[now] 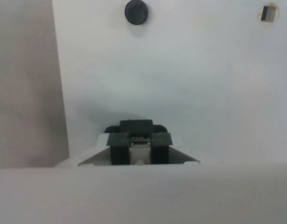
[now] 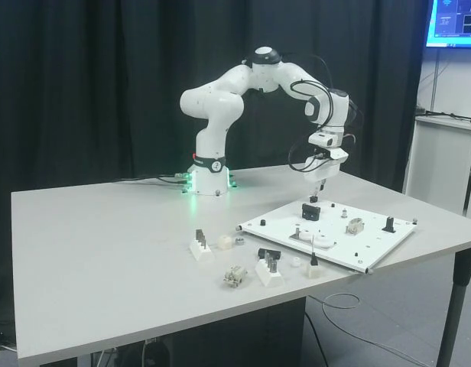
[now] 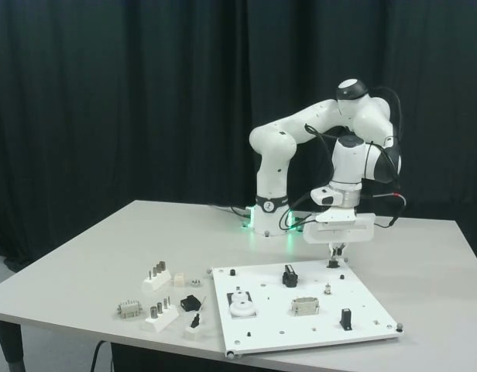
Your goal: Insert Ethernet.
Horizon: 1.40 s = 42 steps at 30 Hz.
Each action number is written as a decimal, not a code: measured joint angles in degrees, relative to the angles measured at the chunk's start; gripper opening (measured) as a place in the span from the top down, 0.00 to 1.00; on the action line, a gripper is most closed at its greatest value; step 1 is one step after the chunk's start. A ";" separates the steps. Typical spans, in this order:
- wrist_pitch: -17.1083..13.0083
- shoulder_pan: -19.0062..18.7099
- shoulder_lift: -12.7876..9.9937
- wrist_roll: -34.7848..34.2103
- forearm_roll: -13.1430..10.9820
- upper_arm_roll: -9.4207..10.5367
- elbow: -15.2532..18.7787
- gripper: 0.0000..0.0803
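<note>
Jaws (image 1: 139, 150) gripping Ethernet plug (image 1: 140, 147) over white board (image 1: 190, 84) edge.

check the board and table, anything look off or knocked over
Nothing stands out. The white board lies flat on the grey table, its fixtures upright. Loose parts sit beside the board, none visibly damaged. The end effector holds a black connector over the board's far edge.

White jointed arm (image 3: 300, 128), black cables looped (near wrist), green-lit base (image 3: 263, 225), black claw (image 1: 140, 140)
</note>
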<state>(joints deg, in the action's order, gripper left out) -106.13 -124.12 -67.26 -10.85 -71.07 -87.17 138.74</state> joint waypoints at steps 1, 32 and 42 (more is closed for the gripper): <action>0.02 0.00 0.10 -0.13 0.12 0.00 -0.04 0.89; 0.72 -0.08 0.33 -1.56 1.11 0.52 -0.95 0.89; 0.72 -0.08 0.33 -2.05 1.92 0.58 -0.96 0.89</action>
<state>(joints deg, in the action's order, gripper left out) -105.41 -124.20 -66.93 -12.90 -69.15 -86.59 137.78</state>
